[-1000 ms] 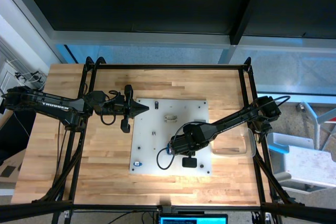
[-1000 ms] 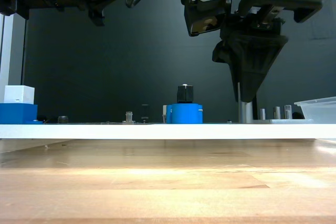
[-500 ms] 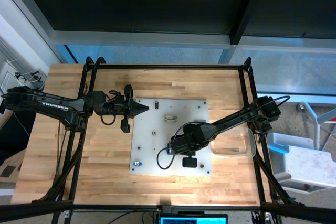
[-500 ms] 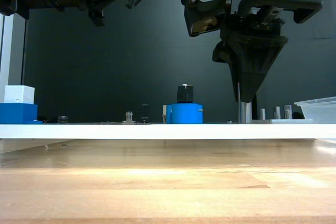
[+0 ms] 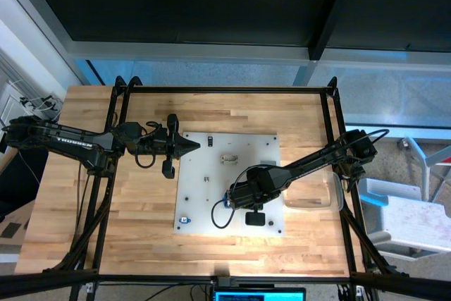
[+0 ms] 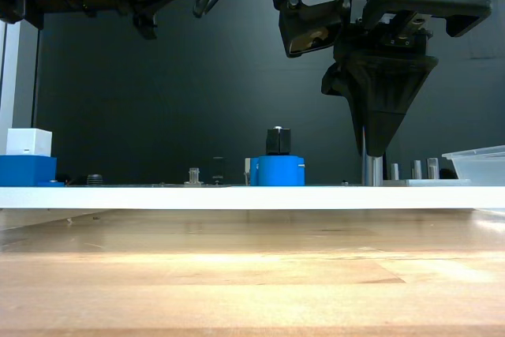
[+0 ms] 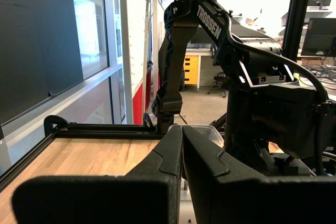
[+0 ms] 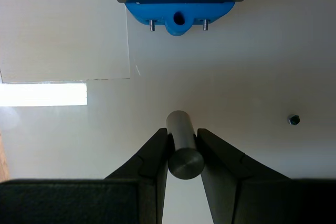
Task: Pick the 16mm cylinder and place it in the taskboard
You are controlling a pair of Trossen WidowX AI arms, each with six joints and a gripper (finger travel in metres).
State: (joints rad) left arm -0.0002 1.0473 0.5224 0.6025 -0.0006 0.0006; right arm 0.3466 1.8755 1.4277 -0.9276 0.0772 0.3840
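Right tool point(image 8: 182, 137) pinches 16mm cylinder point(image 8: 185, 162), smooth grey peg upright on taskboard point(image 8: 262, 66). Left tool point(image 7: 182, 129) closed, aloft at board's edge.

A robotics lab: framed wooden workbench point(image 5: 141, 195), glass partitions point(image 7: 89, 24), monitors point(image 7: 321, 29).

16mm cylinder point(image 8: 181, 148): short grey metal peg with a flat top. It stands upright, pinched between the fingers point(image 8: 152, 161) of the right gripper point(image 8: 182, 132), its base at the taskboard point(image 8: 252, 51) surface. The taskboard is a flat white panel lying directly beneath those fingers. The left gripper point(image 5: 192, 144), fingers together, hangs over its left edge.
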